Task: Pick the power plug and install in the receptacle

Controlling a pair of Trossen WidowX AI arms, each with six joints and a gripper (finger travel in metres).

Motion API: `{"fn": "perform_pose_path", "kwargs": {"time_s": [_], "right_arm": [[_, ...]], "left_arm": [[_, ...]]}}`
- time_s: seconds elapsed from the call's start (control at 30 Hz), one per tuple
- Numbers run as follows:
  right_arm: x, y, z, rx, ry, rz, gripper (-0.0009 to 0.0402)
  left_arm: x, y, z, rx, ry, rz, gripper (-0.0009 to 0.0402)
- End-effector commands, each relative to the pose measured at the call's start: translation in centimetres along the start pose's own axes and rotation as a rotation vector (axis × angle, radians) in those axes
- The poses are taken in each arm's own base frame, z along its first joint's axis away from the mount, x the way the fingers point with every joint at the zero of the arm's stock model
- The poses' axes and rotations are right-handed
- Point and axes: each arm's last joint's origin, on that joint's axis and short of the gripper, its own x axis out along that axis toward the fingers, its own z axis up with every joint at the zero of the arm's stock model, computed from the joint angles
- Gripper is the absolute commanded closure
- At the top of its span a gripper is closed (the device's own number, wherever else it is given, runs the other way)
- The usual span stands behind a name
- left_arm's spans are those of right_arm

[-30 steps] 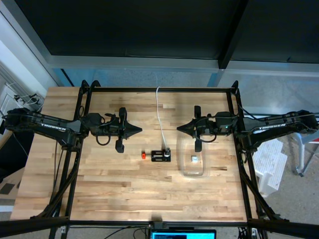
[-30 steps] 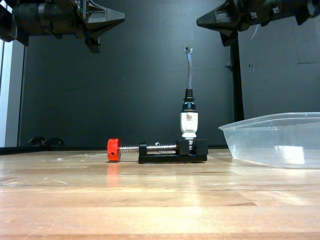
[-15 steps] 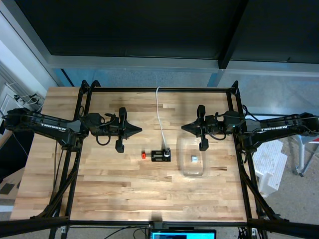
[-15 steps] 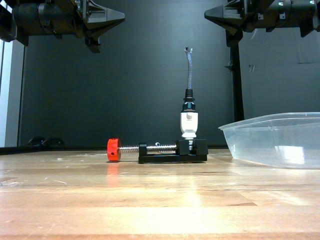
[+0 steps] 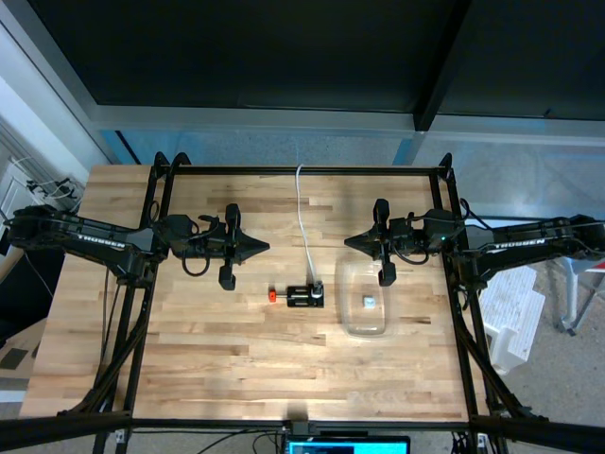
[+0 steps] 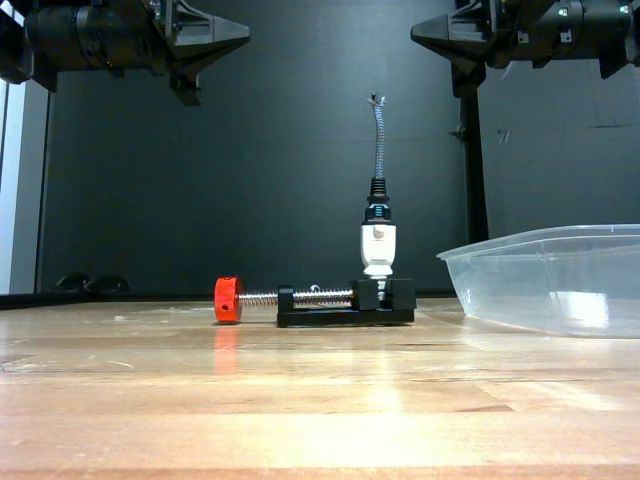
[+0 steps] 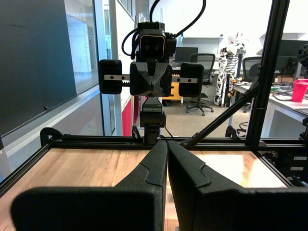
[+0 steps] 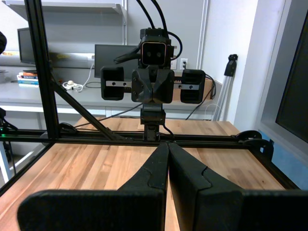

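The receptacle [image 5: 304,296] is a small black fixture on the wooden table, with a red knob [image 6: 228,299] at its left end and a white socket body [image 6: 378,247] standing upright on a white cable [image 5: 302,218]. The power plug is not visible in any view. My left gripper [image 5: 267,248] hangs shut and empty, high above the table to the left of the receptacle. Its fingers [image 7: 156,161] are pressed together. My right gripper [image 5: 347,244] is also shut and empty. It hovers high over the far edge of the clear tray [image 5: 352,323].
The clear plastic tray [image 6: 520,295] stands right of the receptacle and holds a small pale cube [image 5: 370,302]. A black frame [image 5: 302,171] runs around the table. Each wrist view shows the other arm facing it across the table.
My right gripper has drawn back a little to the right, away from the table's middle. The left arm, the receptacle and the tray have not moved.
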Motion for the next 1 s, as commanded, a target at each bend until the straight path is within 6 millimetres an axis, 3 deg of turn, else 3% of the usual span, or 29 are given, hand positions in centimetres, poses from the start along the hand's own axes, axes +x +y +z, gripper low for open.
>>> {"fn": "perform_pose_path", "kwargs": {"time_s": [0.03,1.0], "right_arm": [[0.02,0.00,-0.05,-0.004,0.004,-0.002,0.0393],[0.02,0.02,-0.15,-0.006,0.015,-0.001,0.0393]], "left_arm": [[0.01,0.00,-0.01,0.000,0.000,0.000,0.0393],[0.01,0.00,-0.01,0.000,0.000,0.000,0.0393]]}}
